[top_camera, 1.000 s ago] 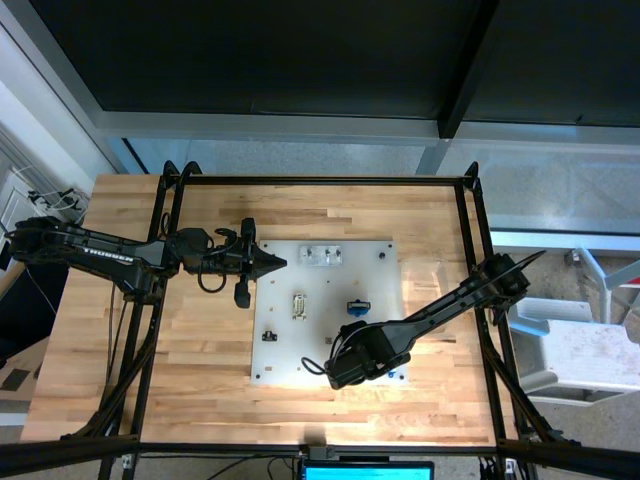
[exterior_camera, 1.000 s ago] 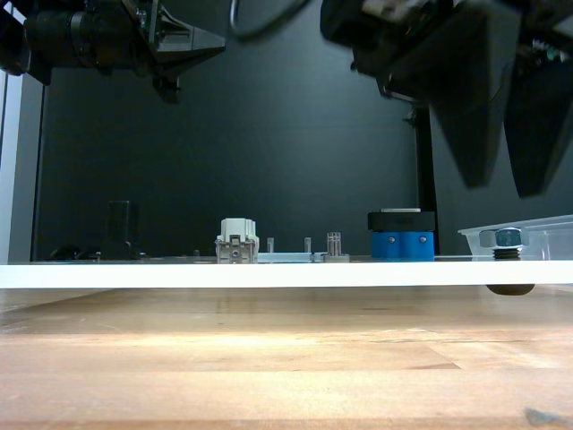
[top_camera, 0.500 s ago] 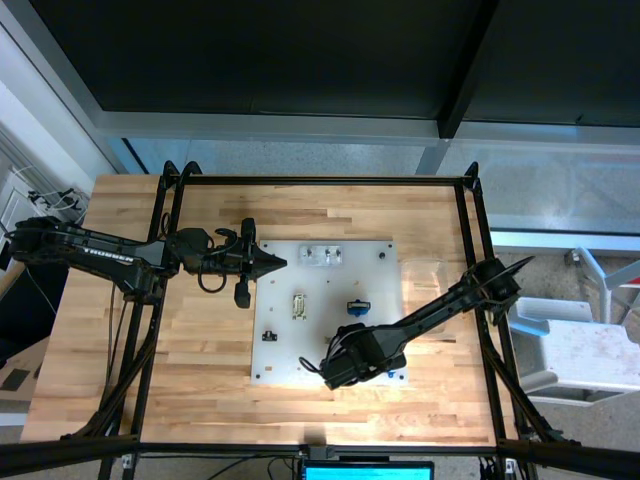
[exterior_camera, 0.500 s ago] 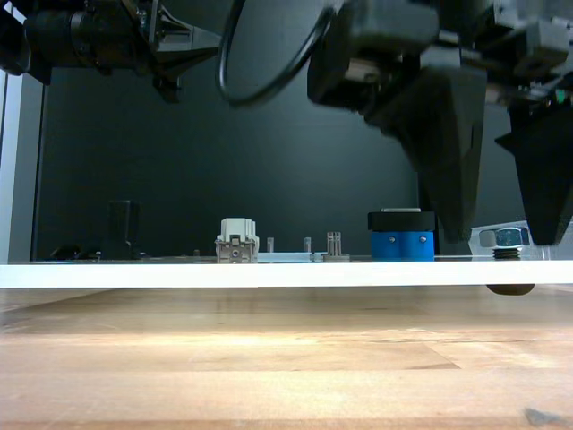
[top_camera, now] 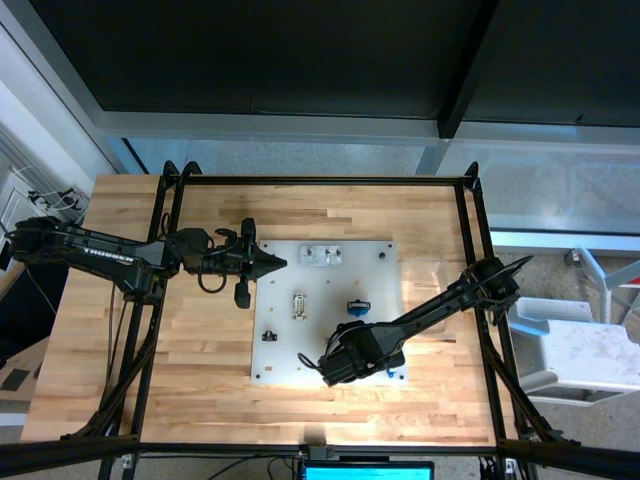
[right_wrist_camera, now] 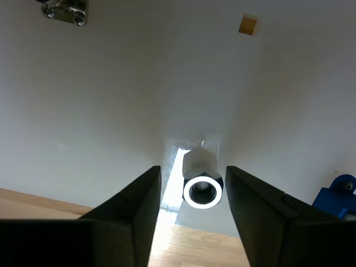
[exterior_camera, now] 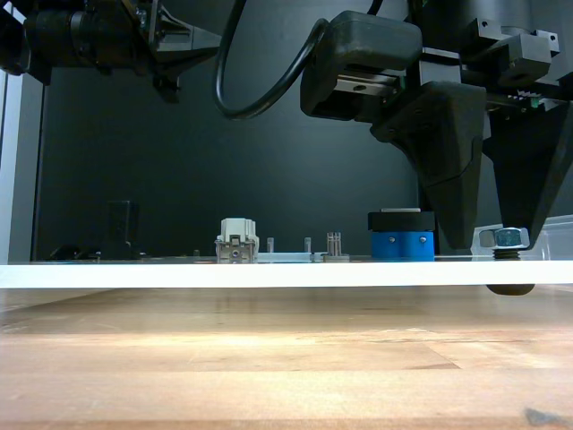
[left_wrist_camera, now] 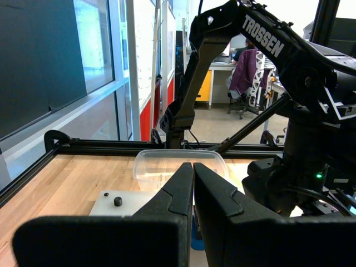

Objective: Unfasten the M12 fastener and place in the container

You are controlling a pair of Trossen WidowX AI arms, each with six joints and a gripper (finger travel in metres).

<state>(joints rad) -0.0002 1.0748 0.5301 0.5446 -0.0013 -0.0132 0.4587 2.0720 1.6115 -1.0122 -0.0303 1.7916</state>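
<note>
Silver and six-sided, the M12 nut [exterior_camera: 504, 237] is seen on its stud [exterior_camera: 508, 254], whose black ribs show just under it, at the near right edge of the white board [exterior_camera: 269, 273]. The right gripper [exterior_camera: 491, 240] is lowered over it with its fingers pointing down at the board, one on each side, so that the nut lies between the fingertips and level with them. In the right wrist view the nut [right_wrist_camera: 202, 179] is framed by both fingers [right_wrist_camera: 133, 217]. A clear gap is left on one side and only a sliver on the other, so the jaws are held narrowly apart and nothing is gripped. From above, the nut is hidden under the right gripper [top_camera: 338, 372].

Just behind that gripper, a blue block [exterior_camera: 401, 244] with a black cap is set on the board. Farther off to its left, a grey connector [exterior_camera: 236, 244] is seen.

Beyond the right gripper, off the board's right edge, the container [left_wrist_camera: 167, 164] is seen lying on the wooden table [top_camera: 200, 400], well apart from the nut.

Farthest from the nut, the left gripper [top_camera: 275, 263] is held above the board's far left part, its fingers [left_wrist_camera: 178, 192] pressed together with only a thin seam between them.
</note>
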